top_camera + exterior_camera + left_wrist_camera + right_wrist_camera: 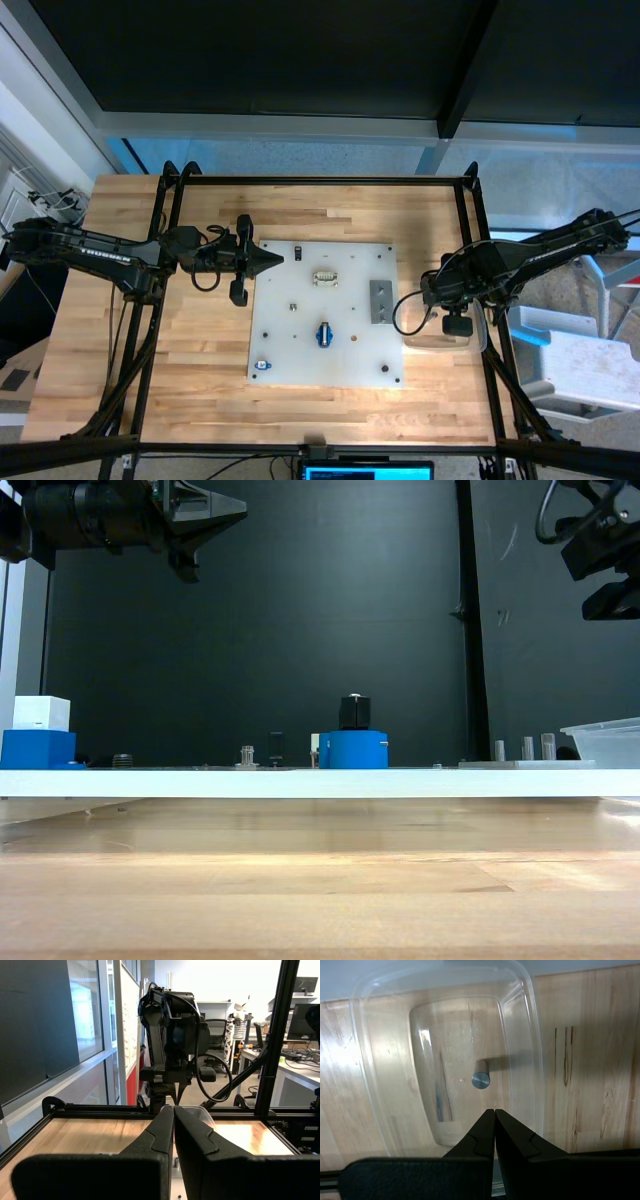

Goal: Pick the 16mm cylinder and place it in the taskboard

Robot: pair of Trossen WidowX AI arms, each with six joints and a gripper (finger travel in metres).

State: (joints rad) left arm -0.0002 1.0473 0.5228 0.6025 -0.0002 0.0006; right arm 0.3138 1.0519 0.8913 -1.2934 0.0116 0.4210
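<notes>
The right claw (495,1111) hung over the clear plastic tray (530,1035), its two fingers pressed together to a point and holding nothing. Inside the tray lay the 16mm cylinder (481,1079), a small dark grey peg with its round end face turned to the wrist camera, just ahead of the claw's tip and not touching it. I could not tell if the peg stood upright or lay on its side. The tray sat on the desk (150,400), just beside the right edge of the taskboard (300,340). On this white plate I saw the blue connector (324,334), the grey metal block (381,300) and the beige socket (325,277). The left claw (278,258) pointed inward over the left edge of the taskboard, well above it in the low view, also with fingers shut together and nothing between them.
</notes>
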